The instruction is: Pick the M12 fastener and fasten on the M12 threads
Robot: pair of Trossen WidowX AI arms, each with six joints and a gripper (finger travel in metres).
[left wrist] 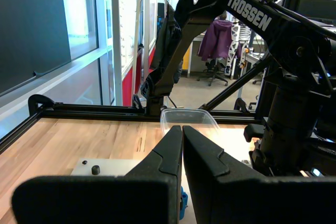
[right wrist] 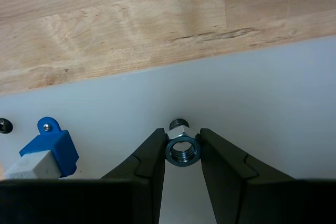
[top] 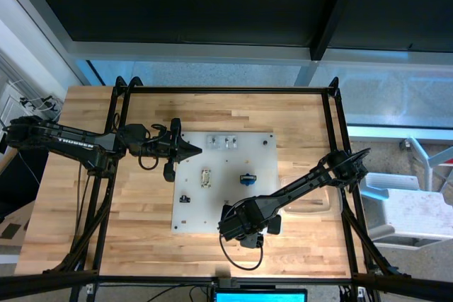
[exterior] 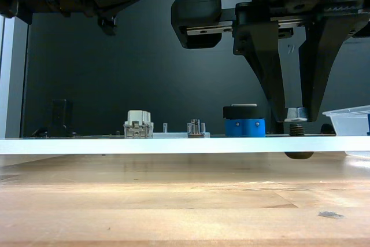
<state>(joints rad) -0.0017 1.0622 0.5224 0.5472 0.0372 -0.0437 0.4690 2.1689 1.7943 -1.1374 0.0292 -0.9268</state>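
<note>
The small silver M12 nut [right wrist: 182,152] is pinched between the fingers of my right gripper [right wrist: 181,142]. In the low view the nut [exterior: 296,113] hangs right above the black ribbed stud [exterior: 296,129], whose ribs still show; I cannot tell whether the two touch. The right wrist view shows the stud's top [right wrist: 179,123] just beyond the nut. From above, the right gripper [top: 246,227] covers both at the near right edge of the white board [top: 205,210]. My left gripper [top: 192,150] hovers shut and empty high over the board's far left edge.
A clear tray [top: 311,204] lies right of the board, just behind the stud in the low view. On the board stand a blue fitting [exterior: 244,126], a silver post [exterior: 196,126] and a grey connector [exterior: 138,125]. Black frame rails surround the table.
</note>
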